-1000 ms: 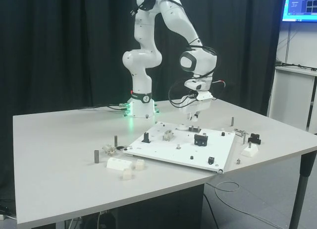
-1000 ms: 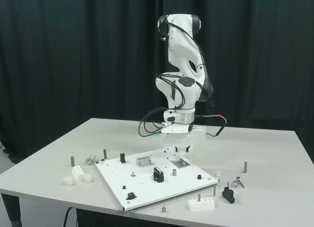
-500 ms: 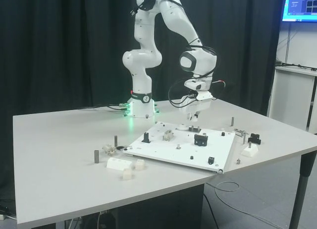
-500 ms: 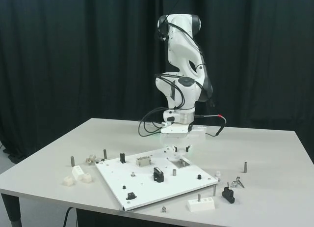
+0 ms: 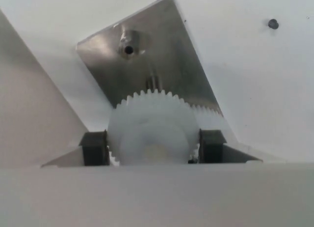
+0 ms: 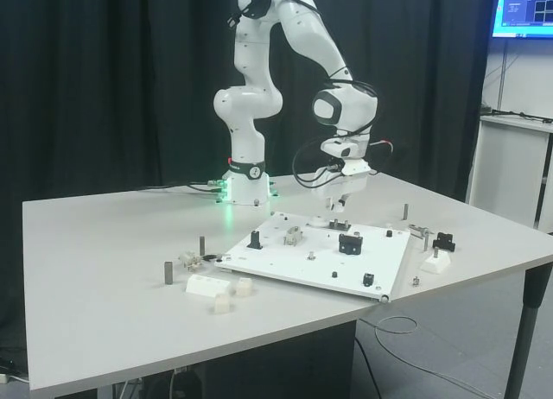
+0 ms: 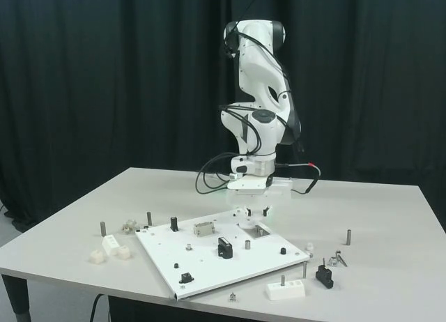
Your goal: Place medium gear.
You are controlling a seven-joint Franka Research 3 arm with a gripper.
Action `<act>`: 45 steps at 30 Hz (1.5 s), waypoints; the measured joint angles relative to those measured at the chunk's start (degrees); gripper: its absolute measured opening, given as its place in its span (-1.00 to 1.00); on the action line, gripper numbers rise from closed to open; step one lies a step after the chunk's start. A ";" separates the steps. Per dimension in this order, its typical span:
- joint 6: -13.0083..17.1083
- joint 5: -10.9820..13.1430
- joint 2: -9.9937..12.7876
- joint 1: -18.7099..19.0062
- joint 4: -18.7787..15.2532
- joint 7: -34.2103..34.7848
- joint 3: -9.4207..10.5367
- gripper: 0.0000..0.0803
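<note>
The medium gear is white and toothed, and it sits between my black fingertips. My gripper is shut on it and hangs just over a grey metal plate that carries a short peg and a hole. A second toothed white rim shows behind the gear, mostly hidden. In the room views the gripper points straight down over the far side of the white board.
The board carries black blocks, a grey metal part and small pegs. White blocks and upright pins lie left of it. More pins and a black piece sit to its right. A cable loops from the wrist.
Hardly anything differs. The gripper holding the gear has edged up very slightly over the plate.
</note>
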 joint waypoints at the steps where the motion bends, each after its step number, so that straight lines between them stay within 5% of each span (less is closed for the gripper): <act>1: 0.05 0.00 0.04 0.00 0.00 0.00 0.00 -0.01; 11: 0.25 0.27 0.30 0.28 -0.09 0.00 0.24 -0.01; 18: -0.03 2.80 0.49 0.94 -0.44 1.11 2.06 -0.01; 34: -0.19 4.05 2.19 4.45 -0.42 13.34 10.12 -0.01; 45: 2.40 3.41 4.43 5.02 -0.23 20.91 15.68 -0.01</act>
